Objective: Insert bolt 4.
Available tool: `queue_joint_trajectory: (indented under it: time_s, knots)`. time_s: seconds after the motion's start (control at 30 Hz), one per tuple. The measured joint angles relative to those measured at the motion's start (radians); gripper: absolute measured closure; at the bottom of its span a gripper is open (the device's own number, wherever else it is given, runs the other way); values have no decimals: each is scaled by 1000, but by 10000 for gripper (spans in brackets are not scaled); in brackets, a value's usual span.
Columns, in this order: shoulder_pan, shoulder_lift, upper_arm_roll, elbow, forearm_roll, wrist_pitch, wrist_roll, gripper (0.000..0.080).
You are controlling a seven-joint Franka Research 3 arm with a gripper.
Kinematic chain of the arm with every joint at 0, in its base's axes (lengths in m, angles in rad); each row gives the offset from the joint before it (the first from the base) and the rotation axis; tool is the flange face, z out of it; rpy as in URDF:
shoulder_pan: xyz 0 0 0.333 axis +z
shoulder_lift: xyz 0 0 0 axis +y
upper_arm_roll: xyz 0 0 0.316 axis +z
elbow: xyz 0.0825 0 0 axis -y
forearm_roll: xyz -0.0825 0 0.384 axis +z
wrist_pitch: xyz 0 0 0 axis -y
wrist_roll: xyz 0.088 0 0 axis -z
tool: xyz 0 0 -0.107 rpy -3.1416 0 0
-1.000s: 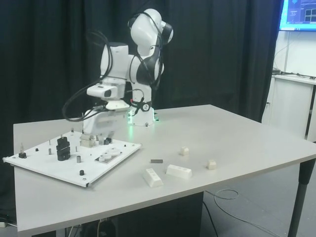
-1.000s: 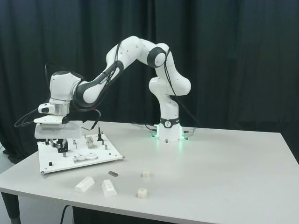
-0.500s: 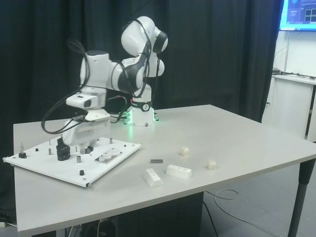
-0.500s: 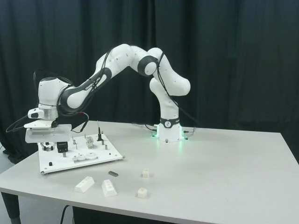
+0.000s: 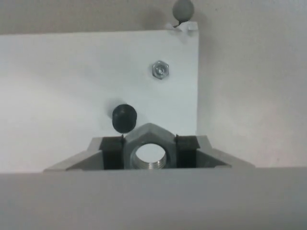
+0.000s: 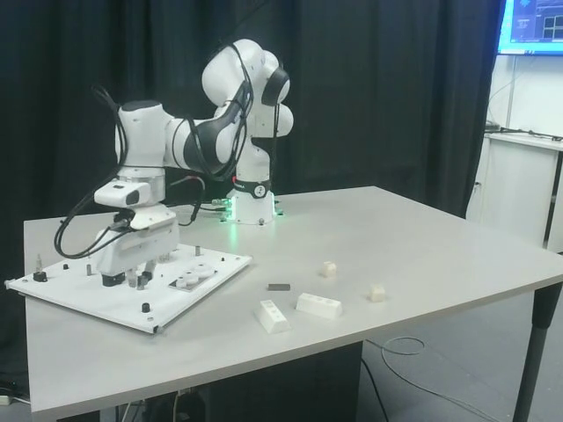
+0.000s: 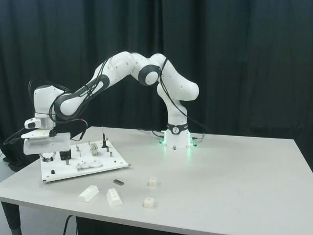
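In the wrist view my gripper [image 5: 149, 152] is shut on a grey hexagonal piece with a threaded hole [image 5: 149, 155], held between two black pads [image 5: 113, 152]. Just beyond it a black round-headed bolt [image 5: 124, 118] stands on the white board [image 5: 57, 86]. A small hex nut [image 5: 159, 69] sits near the board's edge, and a grey knob [image 5: 183, 8] marks its corner. In the first room view the gripper [image 6: 132, 274] hangs low over the left part of the board [image 6: 79, 294]. In the second room view the gripper [image 7: 47, 155] is at the board's [image 7: 98, 170] left end.
White round discs [image 6: 193, 276] and thin pegs [image 6: 38, 261] stand on the board. Two white blocks [image 6: 271, 316] [image 6: 318, 305], two small cubes [image 6: 328, 268] [image 6: 377, 292] and a dark bar [image 6: 279, 286] lie on the grey table to the right of the board.
The arm has swung left across the board, from its middle towards its left end, and the hand has come down closer to the board.
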Motion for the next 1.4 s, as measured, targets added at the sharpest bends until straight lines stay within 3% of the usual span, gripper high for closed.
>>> queue_joint_trajectory:
  time_s: [0.43, 0.83, 1.4]
  knots:
    - [-13, 43, 0, 30, 24, -34, -2, 577]
    - [-21, 46, 0, 32, 36, -70, -2, 577]
    - [-21, 58, 0, 32, 54, -74, -5, 577]
